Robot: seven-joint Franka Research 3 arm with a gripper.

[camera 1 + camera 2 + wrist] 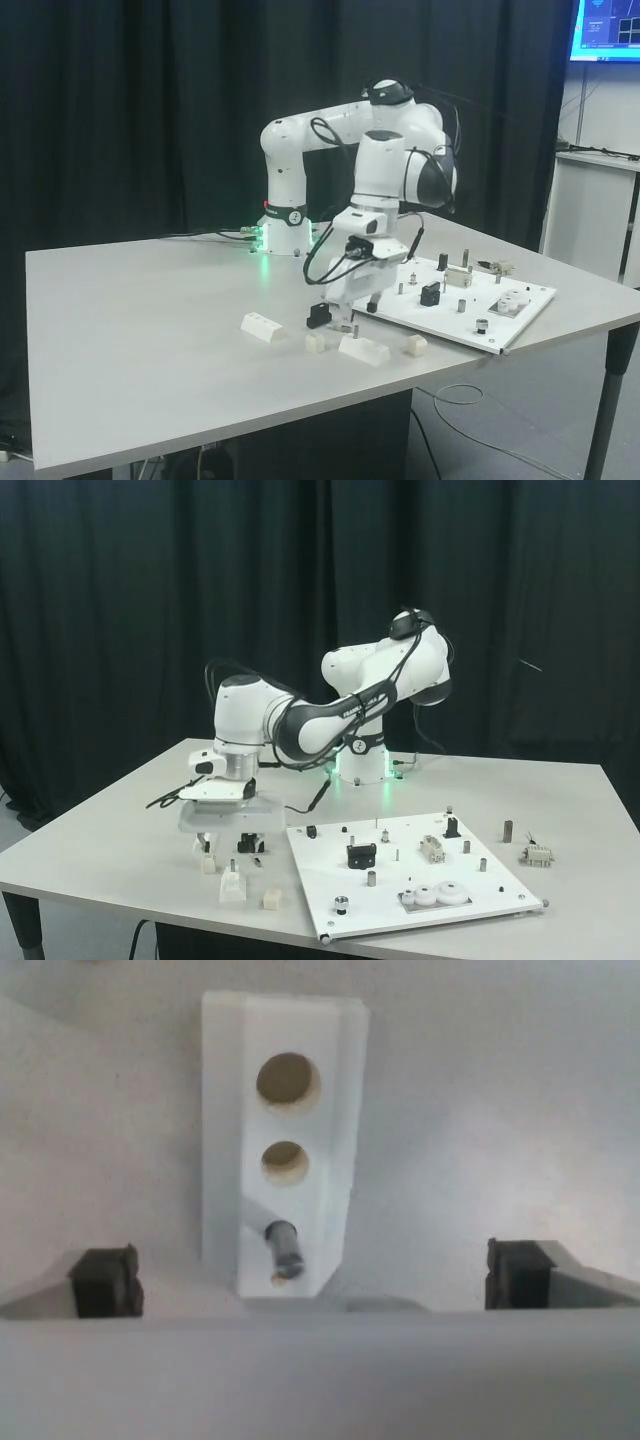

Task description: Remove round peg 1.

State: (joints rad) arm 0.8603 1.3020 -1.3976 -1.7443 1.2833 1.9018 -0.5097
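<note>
A white three-hole block (285, 1150) lies on the grey table. Two of its holes are empty, and a thin grey round peg (283, 1248) stands in the third. My gripper (310, 1280) hangs just above that peg, open, with one black pad (105, 1282) on each side of the block and nothing between them. In the first room view the gripper (348, 312) is over the block (364, 350) near the table's front edge, with the peg (352, 328) upright below it. The second room view shows the gripper (228, 845) above the peg (233, 865) and the block (232, 887).
A white board (520, 325) with several small parts lies beside the block, toward the arm's base side. Another white block (262, 325) and two small cubes (314, 342) (414, 345) lie near the front edge. A small black piece (318, 316) sits close to the gripper.
</note>
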